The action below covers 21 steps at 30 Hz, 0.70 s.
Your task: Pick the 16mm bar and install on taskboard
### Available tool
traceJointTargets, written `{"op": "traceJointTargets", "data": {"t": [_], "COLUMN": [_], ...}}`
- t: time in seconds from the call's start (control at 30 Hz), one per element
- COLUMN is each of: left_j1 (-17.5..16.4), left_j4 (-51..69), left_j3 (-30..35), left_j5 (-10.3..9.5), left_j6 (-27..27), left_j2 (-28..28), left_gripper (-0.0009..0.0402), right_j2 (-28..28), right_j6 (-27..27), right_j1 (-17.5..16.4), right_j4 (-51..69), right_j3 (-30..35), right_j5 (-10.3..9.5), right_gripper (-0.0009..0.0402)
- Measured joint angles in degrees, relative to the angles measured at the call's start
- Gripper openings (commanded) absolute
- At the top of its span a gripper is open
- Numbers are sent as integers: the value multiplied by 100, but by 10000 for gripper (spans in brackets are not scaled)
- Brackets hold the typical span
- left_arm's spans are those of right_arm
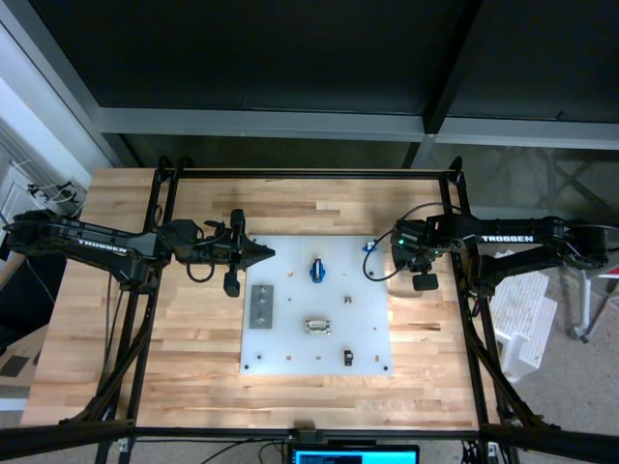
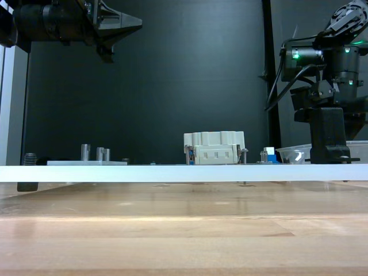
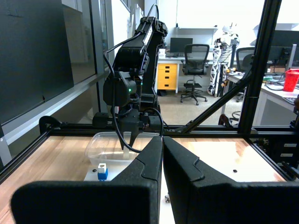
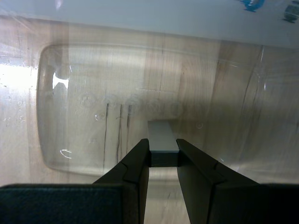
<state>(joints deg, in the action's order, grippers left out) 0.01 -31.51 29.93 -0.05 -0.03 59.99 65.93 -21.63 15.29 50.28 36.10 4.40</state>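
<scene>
Bar (image 4: 162,135) sits clamped between the fingers of the right gripper (image 4: 163,151) over a clear tray (image 4: 70,107) beside the taskboard (image 1: 368,329); left gripper (image 1: 263,253), fingers together, hangs above the taskboard's edge.

— Any lettering to read?
— "TROSSEN" in white on the left arm (image 1: 100,245), and the same word on the right arm (image 1: 508,238).
— Elsewhere?
— Nothing I can make out.

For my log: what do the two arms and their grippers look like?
Both arms are matte black with white TROSSEN lettering and looping black cables; green lights glow at the right wrist. The left gripper, above the far-left corner of the flat white taskboard, and right gripper, beyond its right edge, have angular, tapering black fingers.
</scene>
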Motion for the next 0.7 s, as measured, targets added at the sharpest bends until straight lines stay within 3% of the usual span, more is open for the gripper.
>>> {"op": "traceJointTargets", "data": {"t": [0.27,0.7], "left_j1": [0,0], "left_j4": [-2,-2], "left_j3": [2,0], "left_j5": [2,2], "left_j6": [0,2], "left_j2": [0,0], "left_gripper": [0,0], "right_j2": [-24,-26], "right_j6": [0,186], "right_j1": [-4,-160], "right_j4": [686,1956], "right_j3": [529,1751], "right_j5": [7,4], "right_gripper": [-1,0]}}
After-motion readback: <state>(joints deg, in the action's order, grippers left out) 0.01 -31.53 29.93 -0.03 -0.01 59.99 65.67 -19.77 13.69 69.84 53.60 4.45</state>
